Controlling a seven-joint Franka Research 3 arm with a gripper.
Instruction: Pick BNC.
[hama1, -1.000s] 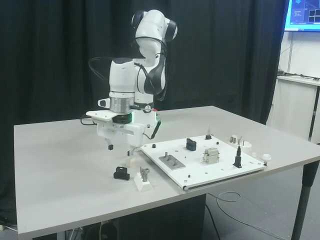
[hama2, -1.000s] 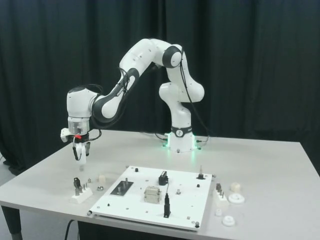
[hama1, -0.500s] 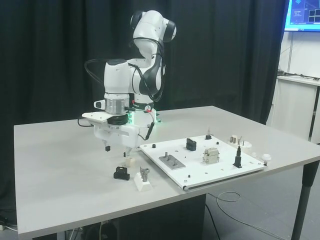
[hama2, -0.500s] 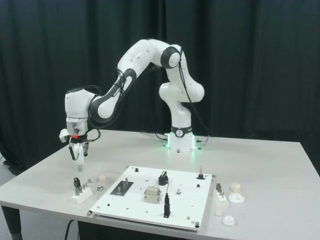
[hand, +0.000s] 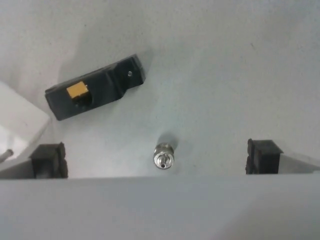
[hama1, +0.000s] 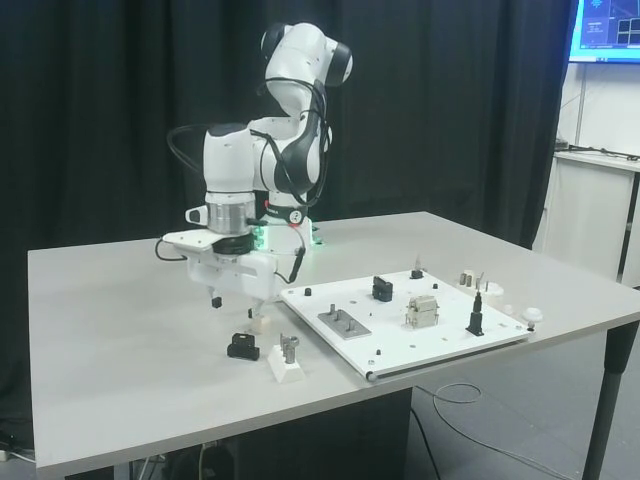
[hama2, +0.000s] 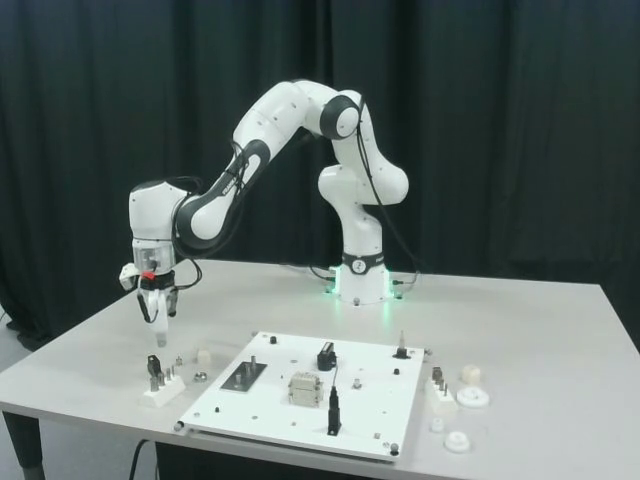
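I get two room views and one wrist view. First room camera stands off a table (hama1: 120, 310) corner, looking across at the arm (hama1: 290, 120) from its side. Second faces the arm (hama2: 300, 110) head-on over the white board (hama2: 310, 395). Both share arm, table, board (hama1: 400, 320). Wrist camera looks straight down, close to the tabletop (hand: 215, 75).

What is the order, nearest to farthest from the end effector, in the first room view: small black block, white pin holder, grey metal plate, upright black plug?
1. Small black plastic block, on the table just beneath.
2. White pin holder, toward the table's front edge.
3. Grey metal plate, on the white board.
4. Upright black plug, at the board's far end.
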